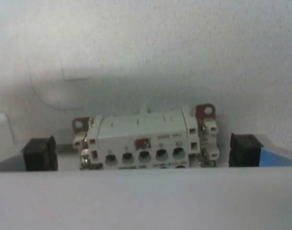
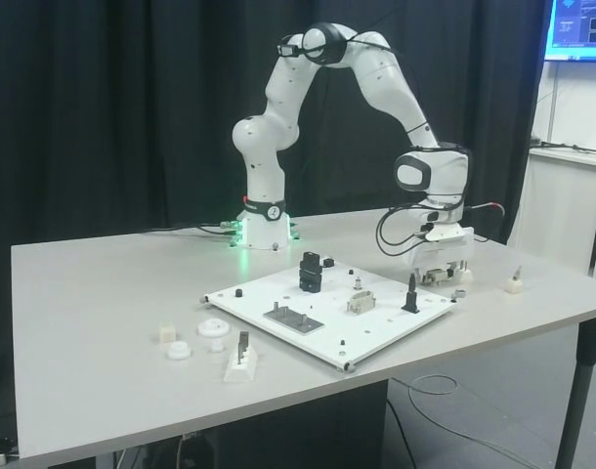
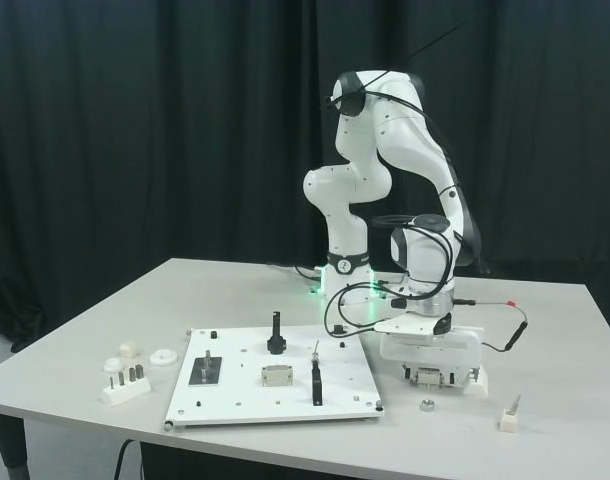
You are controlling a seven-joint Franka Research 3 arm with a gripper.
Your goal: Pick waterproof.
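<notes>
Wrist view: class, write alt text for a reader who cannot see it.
A white multi-pin connector with a row of round sockets lies on the grey table, between the hand's two black fingertips, which stand apart on either side without touching it.

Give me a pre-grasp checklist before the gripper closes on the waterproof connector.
1. Connector lies between the two black fingertips, wrist view: ok.
2. Fingers open, a gap showing on each side of the connector: ok.
3. Gripper down near table level beside the white board, second room view: ok.
4. Connector centred between the fingers: roughly ok, with gaps on both sides.
5. Nothing else between the fingers: ok.
6. Fingertips low enough to grip the connector body: cannot tell.
</notes>
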